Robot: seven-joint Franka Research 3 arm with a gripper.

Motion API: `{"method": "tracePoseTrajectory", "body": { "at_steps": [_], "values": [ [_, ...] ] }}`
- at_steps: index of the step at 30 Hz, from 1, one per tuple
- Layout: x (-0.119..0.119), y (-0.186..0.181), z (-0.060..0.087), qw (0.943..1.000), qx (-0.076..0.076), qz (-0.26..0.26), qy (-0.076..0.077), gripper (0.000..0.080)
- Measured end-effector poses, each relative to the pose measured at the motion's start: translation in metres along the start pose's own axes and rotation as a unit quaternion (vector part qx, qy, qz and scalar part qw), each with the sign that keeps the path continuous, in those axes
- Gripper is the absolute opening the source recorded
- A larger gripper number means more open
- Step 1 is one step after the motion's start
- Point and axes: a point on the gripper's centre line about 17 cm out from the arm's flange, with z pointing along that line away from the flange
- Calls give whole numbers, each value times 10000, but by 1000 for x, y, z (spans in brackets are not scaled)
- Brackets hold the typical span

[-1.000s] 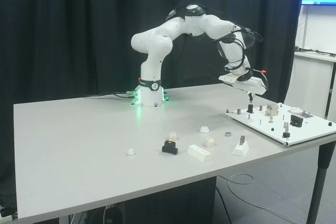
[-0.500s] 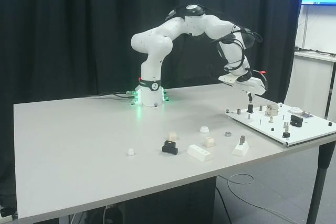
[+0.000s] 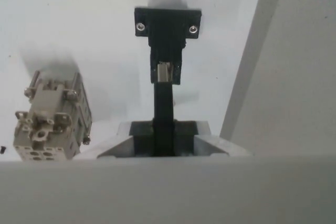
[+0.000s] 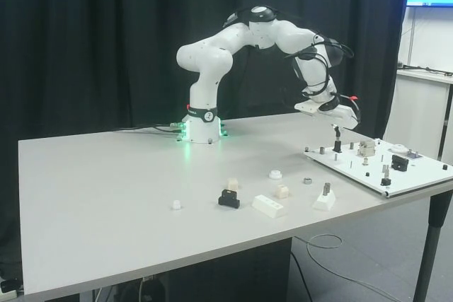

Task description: Insert USB.

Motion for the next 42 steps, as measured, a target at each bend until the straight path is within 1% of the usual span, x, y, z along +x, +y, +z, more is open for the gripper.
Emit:
{"method": "tracePoseTrajectory", "body": {
  "at_steps": [7, 10, 19, 32, 38, 42],
  "values": [
    [0, -1, 5, 10000, 36, 17, -18, 72],
    [-1, -1, 6, 10000, 49, 22, -48, 72],
    [-2, -1, 6, 10000, 47, 23, -53, 72],
    [-3, 1, 6, 10000, 11, 38, -79, 72],
    [-4, 5, 7, 9999, -54, 63, -122, 72],
    [-4, 6, 7, 9999, -71, 78, -136, 72]
  ]
}}
